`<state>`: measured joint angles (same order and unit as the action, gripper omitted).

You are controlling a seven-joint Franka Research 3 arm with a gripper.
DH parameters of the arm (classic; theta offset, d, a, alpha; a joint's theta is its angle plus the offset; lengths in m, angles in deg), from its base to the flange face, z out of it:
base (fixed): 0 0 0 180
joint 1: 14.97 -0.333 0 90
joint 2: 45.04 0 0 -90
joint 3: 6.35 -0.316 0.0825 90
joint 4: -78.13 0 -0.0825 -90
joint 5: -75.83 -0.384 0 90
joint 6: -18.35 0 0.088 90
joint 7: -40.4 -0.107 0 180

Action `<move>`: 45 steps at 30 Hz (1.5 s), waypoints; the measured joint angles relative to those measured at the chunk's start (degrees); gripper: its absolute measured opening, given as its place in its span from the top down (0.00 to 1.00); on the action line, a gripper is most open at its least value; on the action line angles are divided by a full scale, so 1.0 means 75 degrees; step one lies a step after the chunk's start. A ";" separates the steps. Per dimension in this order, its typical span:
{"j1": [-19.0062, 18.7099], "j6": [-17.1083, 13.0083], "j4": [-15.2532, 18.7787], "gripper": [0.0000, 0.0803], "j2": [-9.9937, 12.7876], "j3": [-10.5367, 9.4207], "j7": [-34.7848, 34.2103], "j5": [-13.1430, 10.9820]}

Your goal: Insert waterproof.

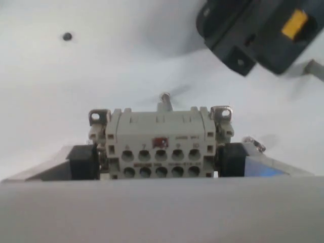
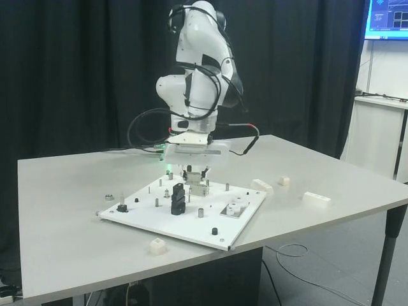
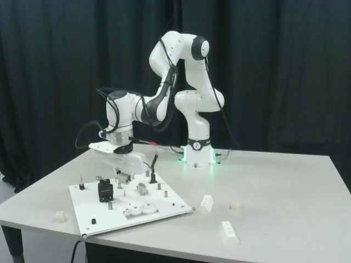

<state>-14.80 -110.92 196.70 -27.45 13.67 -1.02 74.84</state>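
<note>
Black curtains hang behind a grey table [image 3: 285,186] where a white Franka arm [image 3: 164,98] stands bolted. Its gripper [image 1: 161,167] has both black finger pads [image 1: 81,161] clamped on the sides of a pale multi-pin connector block [image 1: 160,144], two rows of round sockets facing the wrist camera and metal screw tabs at its corners. This looks to be the waterproof connector of the task. It hangs just above a white task board [image 2: 191,220] lying on the table.

Near the gripper, on the board, stands a black housing [image 2: 178,197], seemingly the mating socket; in the wrist view it sits off to one side, not under the connector. Small pegs [image 2: 200,212], a black knob [image 2: 121,190] and white gears [image 3: 140,209] are scattered over the board. White blocks [image 3: 228,232] lie on the bare table, well apart.

To insert well, I would judge the arm must first centre the connector over its socket, keep it level and square, then press straight down gently, since a tilted entry could jam the pins.
</note>
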 joint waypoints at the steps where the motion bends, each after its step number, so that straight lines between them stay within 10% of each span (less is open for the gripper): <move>1: 0.0000 -0.0004 0.0038 0.36 -0.0029 0.0014 -0.0016 -0.0020; 45: -0.0220 -0.0374 0.1389 0.36 -0.0690 0.0147 -0.2845 -0.1282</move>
<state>-16.45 -113.73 207.12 -32.62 14.77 -22.36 65.22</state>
